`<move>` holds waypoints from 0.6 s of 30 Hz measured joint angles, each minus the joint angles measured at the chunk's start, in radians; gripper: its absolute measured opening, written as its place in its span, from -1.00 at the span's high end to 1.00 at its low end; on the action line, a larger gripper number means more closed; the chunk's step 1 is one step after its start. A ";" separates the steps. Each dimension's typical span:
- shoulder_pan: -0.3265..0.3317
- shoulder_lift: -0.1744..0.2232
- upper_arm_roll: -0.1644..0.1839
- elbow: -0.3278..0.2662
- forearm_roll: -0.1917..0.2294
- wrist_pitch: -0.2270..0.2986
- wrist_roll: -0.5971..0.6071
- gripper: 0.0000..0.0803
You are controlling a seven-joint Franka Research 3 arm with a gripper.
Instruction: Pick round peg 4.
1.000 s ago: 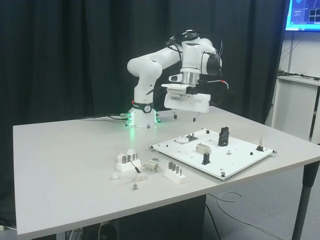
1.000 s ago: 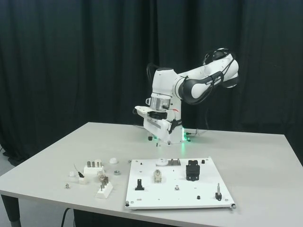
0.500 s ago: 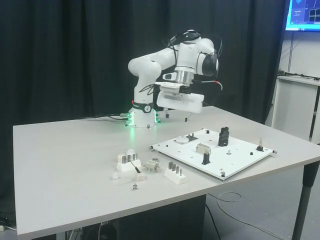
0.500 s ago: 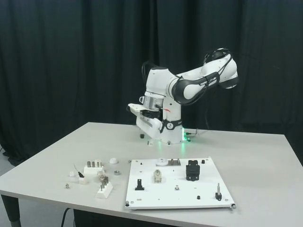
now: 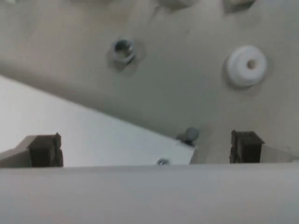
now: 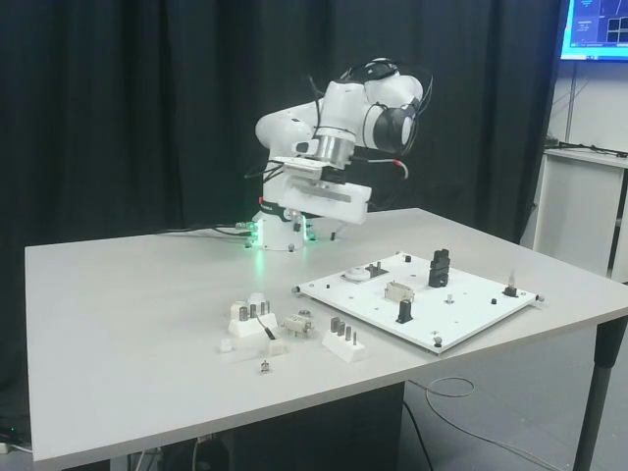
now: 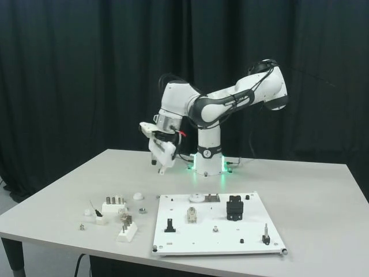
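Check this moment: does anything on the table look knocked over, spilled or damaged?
Nothing stands out. The white board lies flat on the grey table, the small white holders stand upright beside it, and the gripper hangs open and empty, well above them.

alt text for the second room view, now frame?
A white robot arm reaches out over the grey table, its gripper hanging in the air, holding nothing. Nearer the camera lie a white board carrying small fittings and, beside it, white peg holders with loose small parts.
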State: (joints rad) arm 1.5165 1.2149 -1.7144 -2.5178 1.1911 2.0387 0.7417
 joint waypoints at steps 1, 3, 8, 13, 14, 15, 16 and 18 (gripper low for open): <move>-0.012 0.000 0.002 0.000 0.004 0.000 -0.004 -0.99; -0.037 0.000 0.008 0.001 0.015 0.001 -0.011 -0.99; -0.099 0.000 0.030 0.004 0.058 0.017 -0.040 -0.99; -0.163 0.000 0.058 0.009 0.117 0.037 -0.073 -0.99; -0.175 0.000 0.064 0.011 0.128 0.040 -0.078 -0.99; -0.188 0.000 0.070 0.013 0.141 0.043 -0.081 -0.99; -0.200 0.000 0.077 0.015 0.151 0.045 -0.083 -0.99; -0.223 0.000 0.089 0.019 0.171 0.049 -0.084 -0.99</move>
State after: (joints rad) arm 1.2932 1.2152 -1.6255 -2.4988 1.3618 2.0875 0.6573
